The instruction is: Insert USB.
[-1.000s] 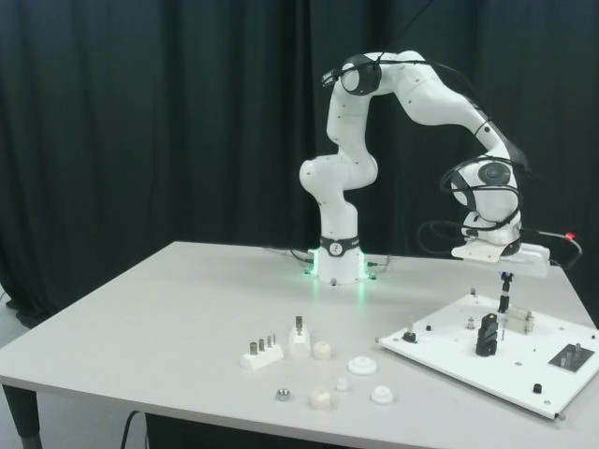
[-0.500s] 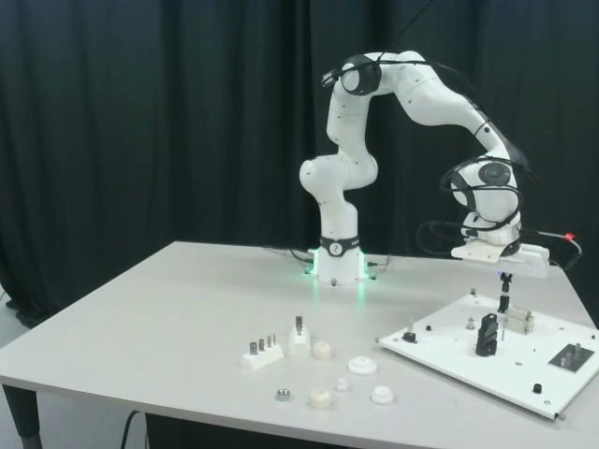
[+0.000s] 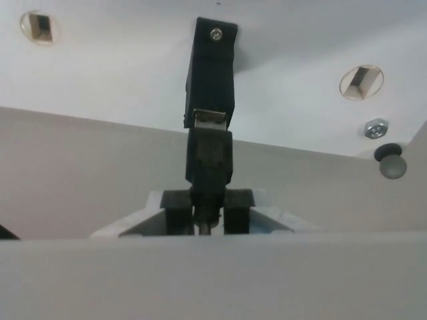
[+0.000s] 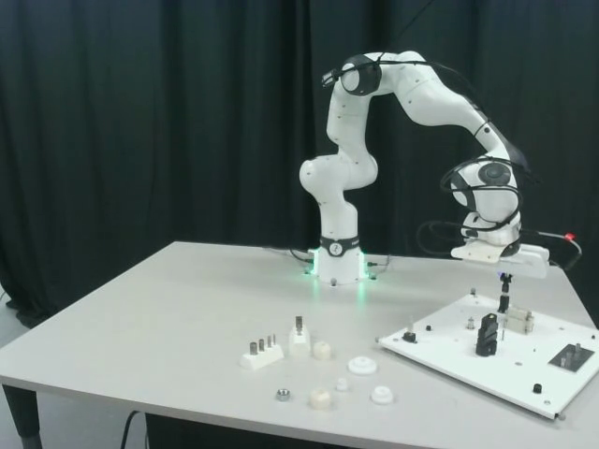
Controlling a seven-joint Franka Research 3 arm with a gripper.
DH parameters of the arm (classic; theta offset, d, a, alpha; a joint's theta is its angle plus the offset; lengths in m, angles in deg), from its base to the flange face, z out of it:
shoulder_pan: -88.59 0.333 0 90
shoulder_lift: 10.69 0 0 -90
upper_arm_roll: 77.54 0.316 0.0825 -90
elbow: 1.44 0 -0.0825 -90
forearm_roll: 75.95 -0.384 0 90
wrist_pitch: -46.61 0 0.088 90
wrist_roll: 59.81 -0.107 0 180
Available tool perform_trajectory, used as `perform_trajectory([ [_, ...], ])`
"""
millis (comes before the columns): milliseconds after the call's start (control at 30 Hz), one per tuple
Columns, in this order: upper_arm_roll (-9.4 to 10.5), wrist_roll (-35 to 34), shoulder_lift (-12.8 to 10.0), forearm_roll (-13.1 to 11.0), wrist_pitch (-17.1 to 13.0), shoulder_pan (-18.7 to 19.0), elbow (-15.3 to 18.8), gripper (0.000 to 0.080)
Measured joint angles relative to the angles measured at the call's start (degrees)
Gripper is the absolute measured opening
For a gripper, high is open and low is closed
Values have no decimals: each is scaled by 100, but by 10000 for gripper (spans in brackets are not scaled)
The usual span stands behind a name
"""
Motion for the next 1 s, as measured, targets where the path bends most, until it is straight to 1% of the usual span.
perform_trajectory([
  [533,0,0,-7,13,-24,0,3,91],
  [1000,2,0,-6,124,-57,0,3,91],
])
